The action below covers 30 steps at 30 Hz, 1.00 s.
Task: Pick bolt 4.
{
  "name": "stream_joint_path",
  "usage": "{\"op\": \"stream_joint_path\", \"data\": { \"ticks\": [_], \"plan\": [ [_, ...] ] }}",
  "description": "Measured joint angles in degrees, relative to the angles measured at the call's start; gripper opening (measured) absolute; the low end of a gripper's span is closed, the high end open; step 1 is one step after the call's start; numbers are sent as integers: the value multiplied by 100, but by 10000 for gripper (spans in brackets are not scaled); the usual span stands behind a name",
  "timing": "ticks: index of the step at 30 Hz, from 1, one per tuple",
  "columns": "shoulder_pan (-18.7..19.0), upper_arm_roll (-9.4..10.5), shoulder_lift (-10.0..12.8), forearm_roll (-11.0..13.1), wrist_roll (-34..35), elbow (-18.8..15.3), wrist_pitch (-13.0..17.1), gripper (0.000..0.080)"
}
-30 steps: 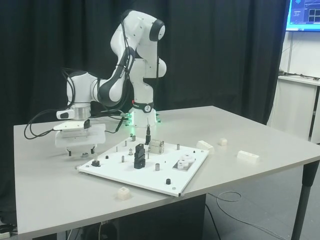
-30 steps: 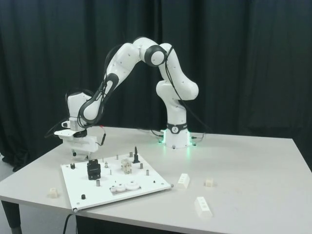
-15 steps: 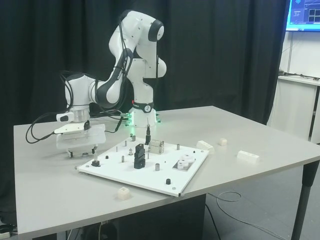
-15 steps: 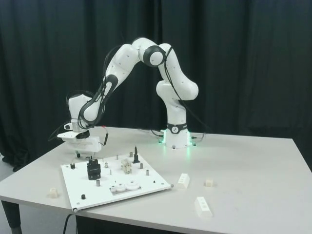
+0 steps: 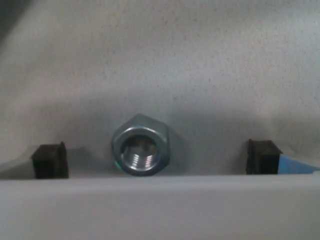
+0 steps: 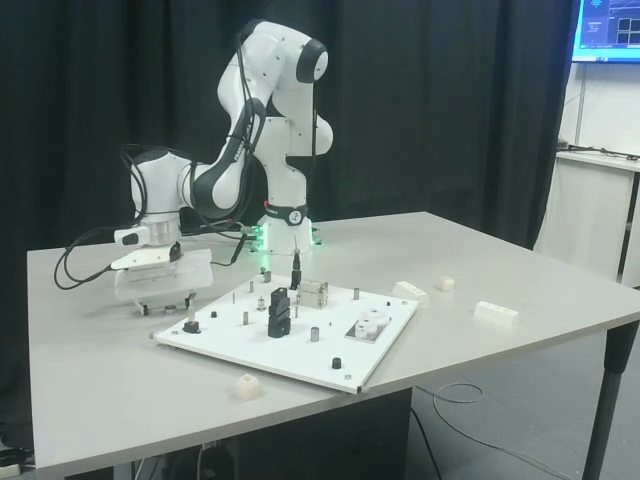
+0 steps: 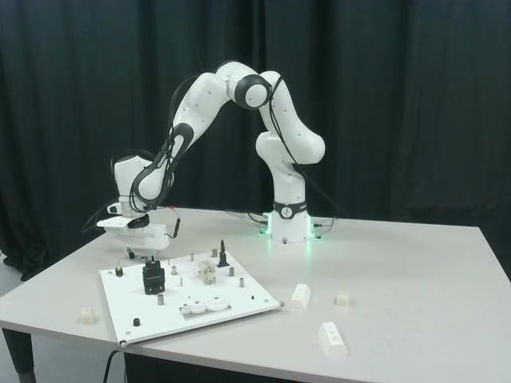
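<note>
From where I stand the white arm [image 6: 250, 110] is bent low over the far corner of the grey table [image 6: 90, 350], its hand [image 6: 166, 304] hanging just beyond the edge of the white board [image 6: 300, 350] that carries the small fittings. Through the wrist view the two black fingertips [image 5: 50, 161] stand wide apart with bare table between them, and they grip nothing. Between them, a little nearer one finger than the other, sits a small metal piece with a six-sided outline and a threaded bore, the bolt [image 5: 140, 150]; seen end-on, it looks more like a nut. I'd judge it light, hard and rigid, with a slick metal surface, so it could squirt out of a careless pinch. The sensible hold would be across two opposite flats, fingers low and square to them, rather than across the corners.
</note>
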Motion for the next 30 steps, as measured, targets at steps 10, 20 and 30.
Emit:
{"op": "stream_joint_path", "data": {
  "ticks": [10, 20, 30],
  "plan": [
    [0, -4, -19, 127, -13, -54, 23, 693],
    [1, -4, -36, 210, -24, -89, 31, 324],
    [4, -4, -79, 257, -38, -108, 52, 226]
  ]
}}
